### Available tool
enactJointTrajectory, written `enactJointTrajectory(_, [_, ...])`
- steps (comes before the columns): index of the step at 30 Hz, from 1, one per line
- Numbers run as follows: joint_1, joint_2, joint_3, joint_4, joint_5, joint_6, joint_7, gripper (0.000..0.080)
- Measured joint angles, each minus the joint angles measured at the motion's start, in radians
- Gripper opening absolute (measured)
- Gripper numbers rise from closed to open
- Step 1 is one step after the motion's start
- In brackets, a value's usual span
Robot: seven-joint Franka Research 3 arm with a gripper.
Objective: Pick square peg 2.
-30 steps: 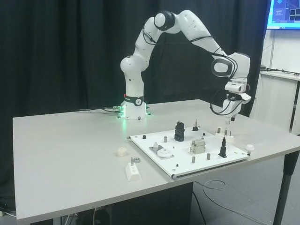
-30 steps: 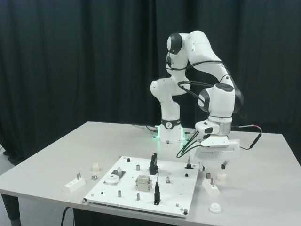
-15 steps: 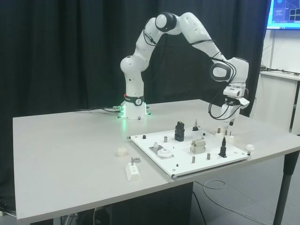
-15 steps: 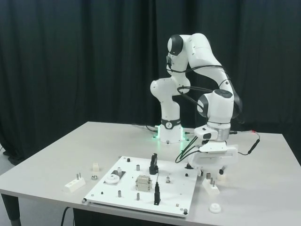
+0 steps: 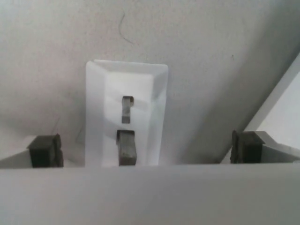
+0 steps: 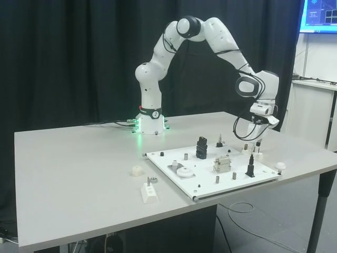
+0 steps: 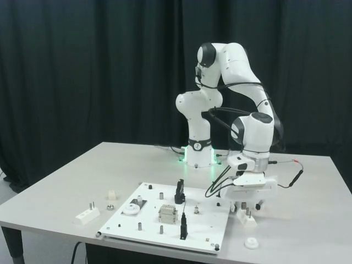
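A white holder block [image 5: 125, 93] lies on the grey table beside the white board, with two grey square pegs standing in it. The larger peg [image 5: 125, 147] is midway between my fingers; the smaller peg [image 5: 126, 108] stands just beyond it. My gripper [image 5: 145, 149] is open, its black fingertips [image 5: 44, 150] well apart on either side of the block and touching nothing. In the room views the gripper [image 7: 247, 202] hangs low, straight above the holder [image 7: 246, 218] at the board's right edge; the gripper [image 6: 256, 139] also shows over the holder [image 6: 254, 154].
The white board [image 7: 206, 234] carries several small parts, among them black connectors [image 7: 179, 192] and a grey block [image 7: 166, 213]. A white round cap [image 7: 251, 242] lies near the table's front edge. A white block [image 6: 149, 193] and a small white piece [image 6: 136, 170] lie left of the board.
The arm has come down and a little toward the board, bringing the gripper from well above the table to just over the peg holder.
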Motion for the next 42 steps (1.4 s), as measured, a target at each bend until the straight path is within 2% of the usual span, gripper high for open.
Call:
enactJointTrajectory(21, [-0.002, 0.026, 0.012, 0.000, 0.000, 0.003, 0.004, 0.0800])
enactJointTrajectory(22, [-0.002, 0.026, 0.013, 0.000, 0.000, 0.003, 0.004, 0.0705])
enactJointTrajectory(27, [-0.006, 0.027, 0.016, 0.000, 0.000, 0.003, 0.004, 0.0705])
enactJointTrajectory(28, [-0.007, 0.027, 0.017, 0.000, 0.000, 0.003, 0.004, 0.0521])
enactJointTrajectory(34, [-0.012, 0.027, 0.021, 0.000, 0.000, 0.003, 0.004, 0.0521])
enactJointTrajectory(35, [-0.012, 0.027, 0.021, 0.000, 0.001, 0.003, 0.004, 0.0332])
enactJointTrajectory(39, [-0.012, 0.027, 0.021, 0.000, 0.004, 0.003, 0.005, 0.0332])
enactJointTrajectory(40, [-0.012, 0.027, 0.021, 0.000, 0.007, 0.003, 0.005, 0.0155])
enactJointTrajectory(42, [-0.012, 0.027, 0.021, 0.000, 0.011, 0.003, 0.005, 0.0155])
